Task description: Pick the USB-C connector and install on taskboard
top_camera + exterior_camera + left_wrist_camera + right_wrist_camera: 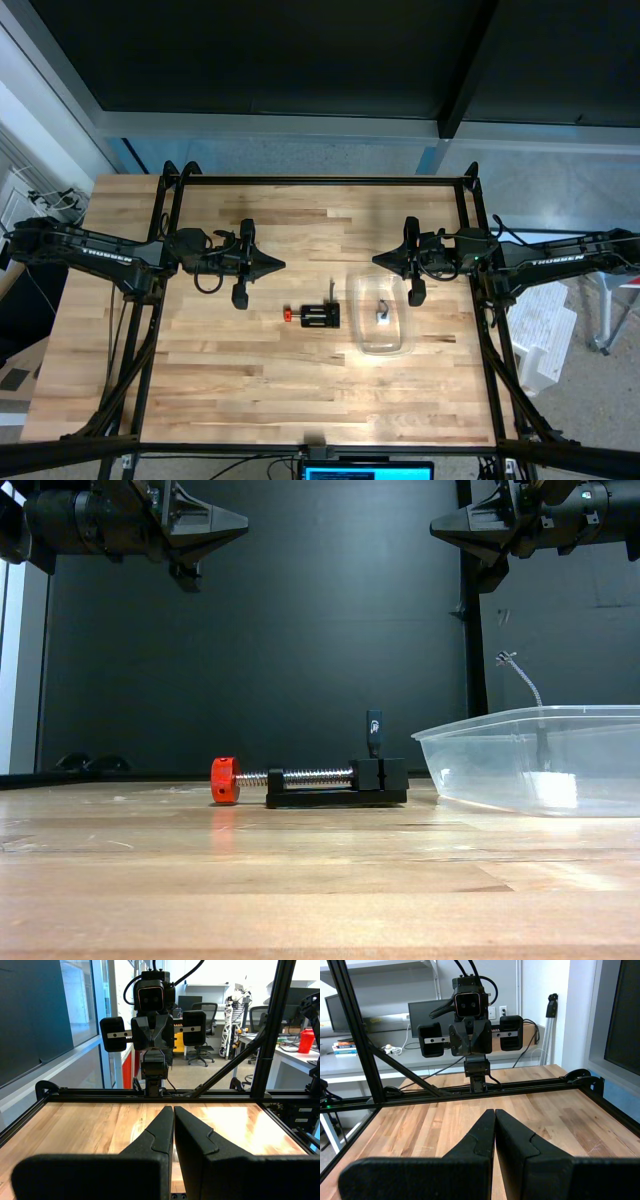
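The USB-C connector [383, 309] lies inside a clear tray [398, 345], just beside a small white cube [381, 321]. In the low view its thin wire rises above the tray's rim. The tray sits just beside the taskboard [320, 318], on the right arm's side, opposite the taskboard's red-orange knob [288, 315]. A short dark pin [373, 730] stands upright on the taskboard at the end nearest the tray.

No finger touches the connector. The right gripper [380, 261] hangs high over the table [200, 380], beyond the taskboard and toward the tray's far end. Its tip points inward, well above the connector and apart from it. Its fingers [480, 1132] are pressed together with nothing between them.

The left gripper [275, 265] hovers at the same height on the knob side of the taskboard, also beyond it. It faces the right gripper and is well apart from the connector. Its fingers [161, 1127] likewise meet tip to tip and hold nothing.
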Robot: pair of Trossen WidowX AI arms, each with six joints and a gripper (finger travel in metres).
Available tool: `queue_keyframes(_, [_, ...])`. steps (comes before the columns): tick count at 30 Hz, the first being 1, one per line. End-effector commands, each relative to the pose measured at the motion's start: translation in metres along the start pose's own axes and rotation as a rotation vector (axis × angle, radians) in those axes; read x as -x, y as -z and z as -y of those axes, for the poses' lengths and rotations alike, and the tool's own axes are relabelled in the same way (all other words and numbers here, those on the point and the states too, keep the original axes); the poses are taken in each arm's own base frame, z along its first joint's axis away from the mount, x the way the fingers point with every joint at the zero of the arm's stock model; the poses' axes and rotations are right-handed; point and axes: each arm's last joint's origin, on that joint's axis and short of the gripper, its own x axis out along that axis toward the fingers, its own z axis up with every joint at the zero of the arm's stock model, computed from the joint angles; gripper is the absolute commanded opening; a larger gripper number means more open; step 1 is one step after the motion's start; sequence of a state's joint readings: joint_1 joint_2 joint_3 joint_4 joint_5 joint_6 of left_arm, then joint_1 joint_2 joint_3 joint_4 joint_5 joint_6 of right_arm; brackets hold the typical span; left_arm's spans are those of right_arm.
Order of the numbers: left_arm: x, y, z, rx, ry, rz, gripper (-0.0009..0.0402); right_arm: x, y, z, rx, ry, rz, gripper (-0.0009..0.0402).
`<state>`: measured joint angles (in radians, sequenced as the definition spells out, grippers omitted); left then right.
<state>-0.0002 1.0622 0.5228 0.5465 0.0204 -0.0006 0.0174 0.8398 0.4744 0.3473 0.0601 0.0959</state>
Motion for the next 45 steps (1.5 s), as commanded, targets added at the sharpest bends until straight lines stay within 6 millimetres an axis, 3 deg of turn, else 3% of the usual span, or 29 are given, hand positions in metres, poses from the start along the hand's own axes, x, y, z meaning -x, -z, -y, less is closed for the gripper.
queue_keyframes(1, [0.000, 0.000, 0.000, 0.000, 0.000, 0.000, 0.0000, 0.000, -0.003, -0.002, 0.000, -0.066, 0.018, 0.0000])
queue_keyframes(17, [0.000, 0.000, 0.000, 0.000, 0.000, 0.000, 0.0000, 0.000, 0.001, -0.002, -0.025, -0.058, -0.034, 0.0000])
queue_keyframes(28, [0.000, 0.000, 0.000, 0.000, 0.000, 0.000, 0.0000, 0.005, 0.001, -0.004, -0.040, -0.031, -0.362, 0.0000])
queue_keyframes(36, [0.000, 0.000, 0.000, 0.000, 0.000, 0.000, 0.0000, 0.012, -0.009, -0.006, -0.027, -0.013, -0.588, 0.0000])
queue_keyframes(45, [0.000, 0.000, 0.000, 0.000, 0.000, 0.000, 0.0000, 0.006, -0.019, -0.018, 0.006, -0.035, -0.812, 0.0000])
